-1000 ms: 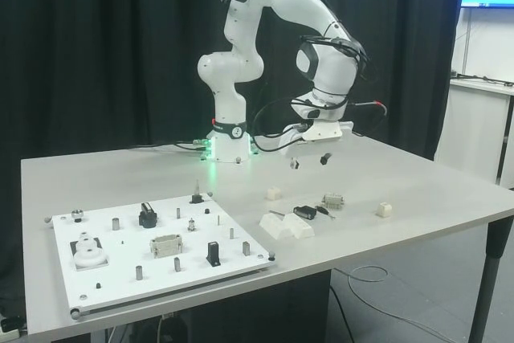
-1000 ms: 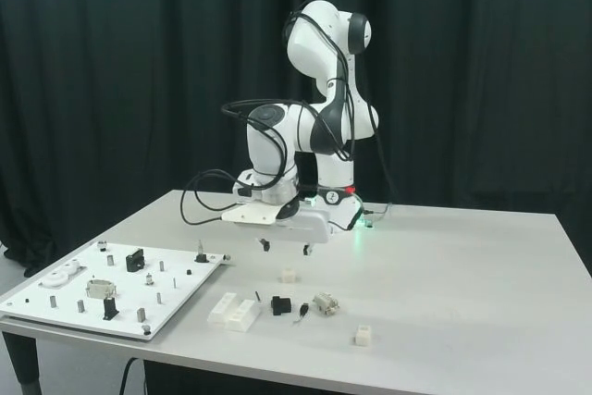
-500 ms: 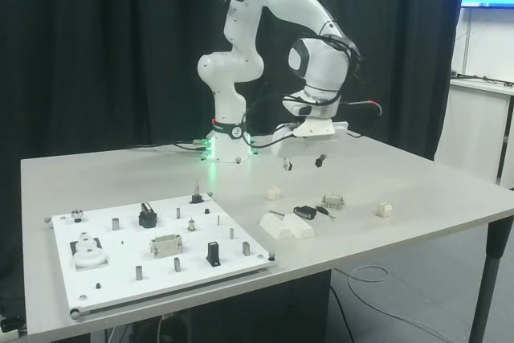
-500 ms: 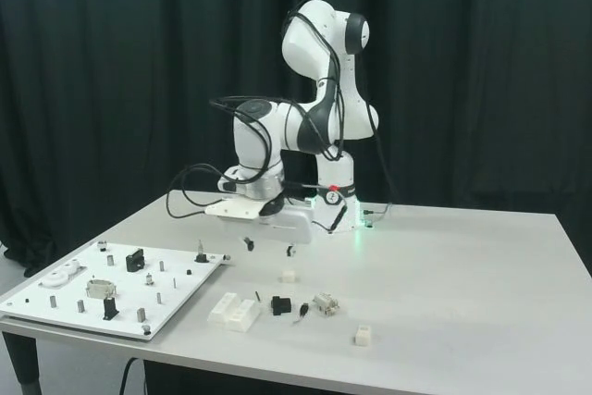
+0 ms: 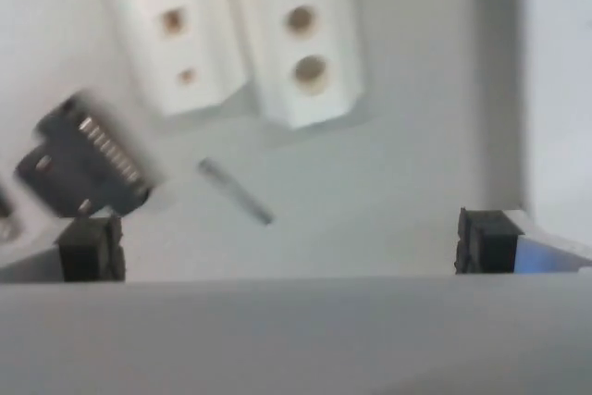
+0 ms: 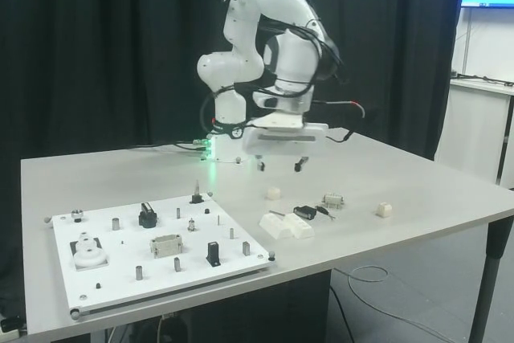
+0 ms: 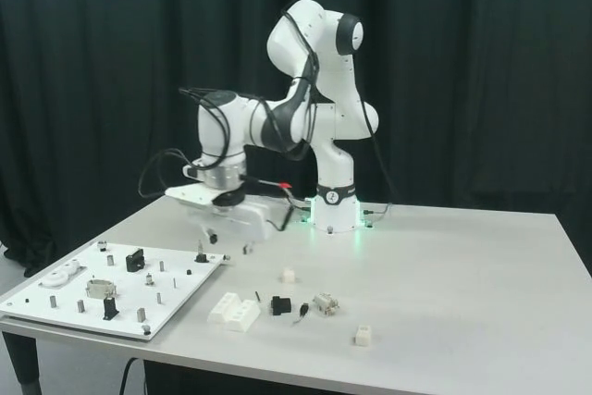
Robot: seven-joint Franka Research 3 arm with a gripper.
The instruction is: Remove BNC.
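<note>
The empty claw, fingers spread, had swung from the loose parts toward the board at nine o'clock, nearing the connector.

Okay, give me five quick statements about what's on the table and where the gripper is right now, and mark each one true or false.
1. The gripper hangs in the air, holding nothing. True.
2. The gripper's fingers are closed together. False: they stand wide apart.
3. The white board with mounted parts lies near the table's front edge. True.
4. The pair of white blocks sits on the white board. False: it lies on the grey table, beside the board.
5. The black connector is clamped in the gripper. False: it lies on the table next to the white blocks.
</note>
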